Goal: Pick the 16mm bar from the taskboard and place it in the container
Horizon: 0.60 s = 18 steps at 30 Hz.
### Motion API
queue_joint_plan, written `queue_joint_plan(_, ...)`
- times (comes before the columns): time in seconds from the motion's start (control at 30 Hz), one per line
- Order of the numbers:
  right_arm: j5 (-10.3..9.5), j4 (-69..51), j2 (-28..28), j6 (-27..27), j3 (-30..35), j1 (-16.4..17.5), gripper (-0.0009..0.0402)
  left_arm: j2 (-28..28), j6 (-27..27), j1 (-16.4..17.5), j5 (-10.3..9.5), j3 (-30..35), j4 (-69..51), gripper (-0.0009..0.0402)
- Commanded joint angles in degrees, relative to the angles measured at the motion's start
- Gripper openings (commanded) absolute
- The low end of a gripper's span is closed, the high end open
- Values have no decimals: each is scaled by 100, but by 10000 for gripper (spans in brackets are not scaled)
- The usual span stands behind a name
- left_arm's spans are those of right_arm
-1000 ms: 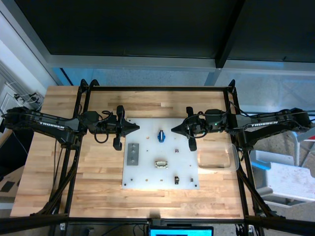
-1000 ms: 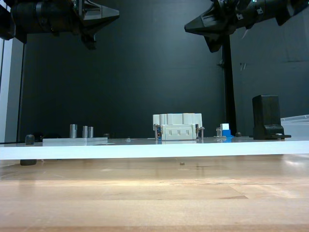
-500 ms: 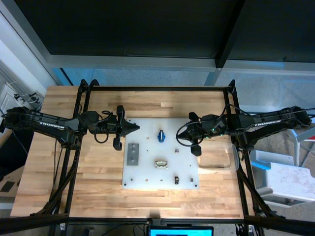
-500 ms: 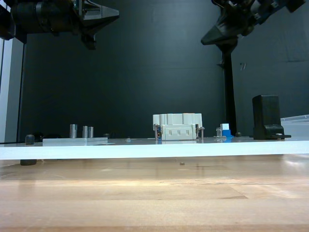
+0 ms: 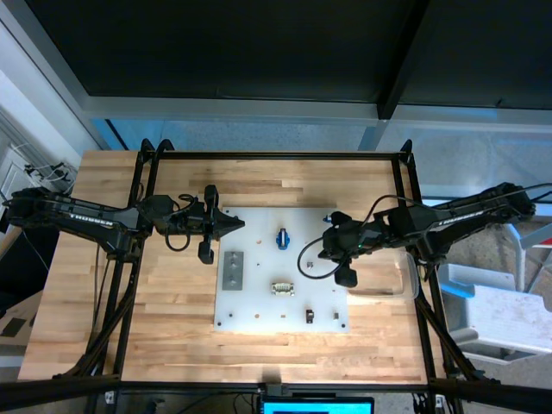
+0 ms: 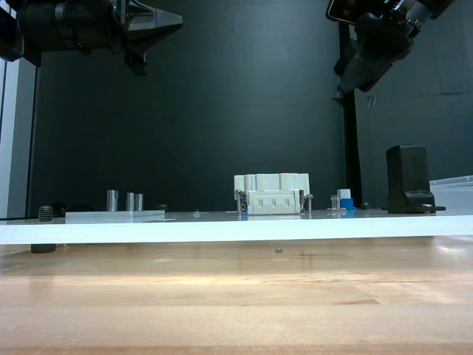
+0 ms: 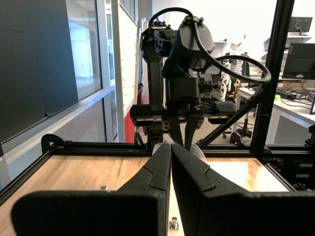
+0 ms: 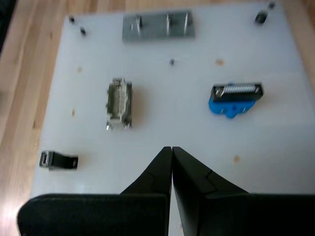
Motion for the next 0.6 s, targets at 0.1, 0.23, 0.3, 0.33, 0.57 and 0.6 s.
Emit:
queue_joint_plan(0.1,2,-334,350,94,317,260,0,2,0,0,2,0,0,0)
queue_joint_plan(0.23,2,-501,564,236,428,382,0,2,0,2,2,0,2,0)
queue_joint_plan(0.3,2,-527,654,339,446,435,0,2,0,0,2,0,0,0)
queue_joint_plan(0.33,2,-527,682,374,448,472,0,2,0,2,2,0,2,0)
queue_joint_plan(0.57,-2,-577,896,675,455,710,0,2,0,2,2,0,0,0)
queue_joint_plan(0.6,-4,-627,907,699,463,715,0,2,0,0,2,0,0,0)
